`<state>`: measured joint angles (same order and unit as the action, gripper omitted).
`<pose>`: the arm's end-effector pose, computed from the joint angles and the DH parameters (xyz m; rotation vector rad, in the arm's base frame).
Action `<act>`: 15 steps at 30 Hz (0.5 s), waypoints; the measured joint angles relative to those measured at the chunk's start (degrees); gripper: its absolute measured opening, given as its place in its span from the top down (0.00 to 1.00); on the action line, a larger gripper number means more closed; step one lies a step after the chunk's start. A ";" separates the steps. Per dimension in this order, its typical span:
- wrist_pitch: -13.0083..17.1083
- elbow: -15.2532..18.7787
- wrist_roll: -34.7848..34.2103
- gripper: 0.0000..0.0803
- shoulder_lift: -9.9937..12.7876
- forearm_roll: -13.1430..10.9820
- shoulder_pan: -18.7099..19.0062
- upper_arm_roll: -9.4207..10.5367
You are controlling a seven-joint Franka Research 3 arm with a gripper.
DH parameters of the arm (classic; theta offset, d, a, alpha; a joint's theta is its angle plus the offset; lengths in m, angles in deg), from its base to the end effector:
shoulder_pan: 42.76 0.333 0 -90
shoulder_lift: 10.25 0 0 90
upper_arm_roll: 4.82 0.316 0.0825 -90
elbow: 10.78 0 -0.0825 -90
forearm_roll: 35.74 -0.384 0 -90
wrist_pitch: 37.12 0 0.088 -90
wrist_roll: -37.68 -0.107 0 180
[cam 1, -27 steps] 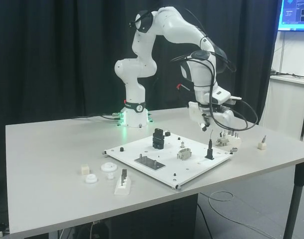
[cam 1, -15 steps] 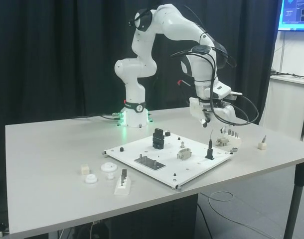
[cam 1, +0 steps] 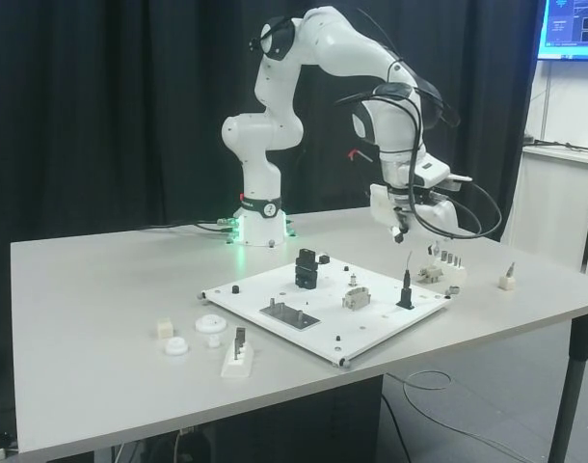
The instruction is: Pick waterproof.
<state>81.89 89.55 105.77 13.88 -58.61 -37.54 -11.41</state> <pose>0.6477 0.0105 0.3275 -2.5257 -1.3171 -0.1355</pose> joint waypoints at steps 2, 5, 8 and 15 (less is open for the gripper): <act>-0.35 -0.32 -0.86 0.00 0.00 0.63 0.12 0.00; -0.61 -0.72 -2.99 0.00 -0.02 1.30 0.39 0.00; -1.07 -1.06 -6.15 0.00 -0.05 1.97 0.67 0.00; -2.50 -1.66 -15.85 0.00 -0.45 4.03 1.68 -0.01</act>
<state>79.39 87.89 89.93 13.42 -54.57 -35.85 -11.41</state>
